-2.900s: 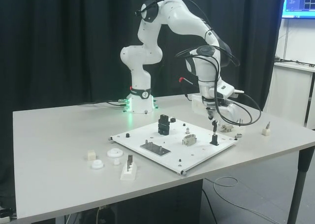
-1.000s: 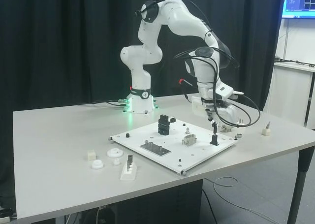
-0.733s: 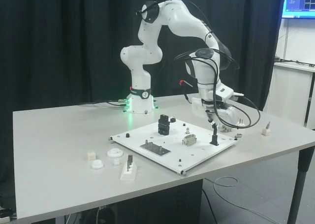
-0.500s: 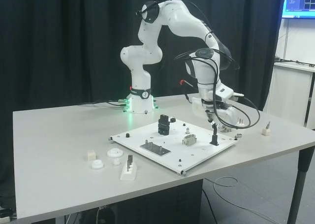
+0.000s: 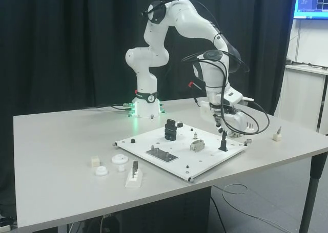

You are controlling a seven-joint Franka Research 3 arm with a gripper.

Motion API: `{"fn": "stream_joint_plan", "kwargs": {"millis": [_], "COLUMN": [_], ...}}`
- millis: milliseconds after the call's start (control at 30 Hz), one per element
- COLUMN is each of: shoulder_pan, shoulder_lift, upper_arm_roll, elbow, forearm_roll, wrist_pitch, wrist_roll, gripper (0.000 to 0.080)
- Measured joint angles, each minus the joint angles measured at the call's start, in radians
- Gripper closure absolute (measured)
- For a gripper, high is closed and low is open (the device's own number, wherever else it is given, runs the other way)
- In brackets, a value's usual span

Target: Insert USB.

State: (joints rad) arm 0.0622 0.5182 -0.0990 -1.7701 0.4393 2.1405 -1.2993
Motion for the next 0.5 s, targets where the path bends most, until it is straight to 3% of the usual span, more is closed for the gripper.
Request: {"fn": "stream_joint_plan", "kwargs": {"millis": [33, 300, 333, 500], "shoulder_pan": [0.002, 0.014, 0.015, 0.015], "shoulder_lift": [-0.002, -0.031, -0.036, -0.061], "upper_arm_roll": [-0.002, -0.012, -0.012, -0.013], "elbow": [0.000, 0.003, 0.004, 0.006], "forearm_roll": [0.000, 0.000, 0.000, 0.000], "wrist_pitch": [-0.003, -0.022, -0.026, -0.041], "wrist_roll": [0.000, 0.000, 0.000, 0.008], "gripper": [0.0572, 0.0572, 0.0069, 0.0069]}}
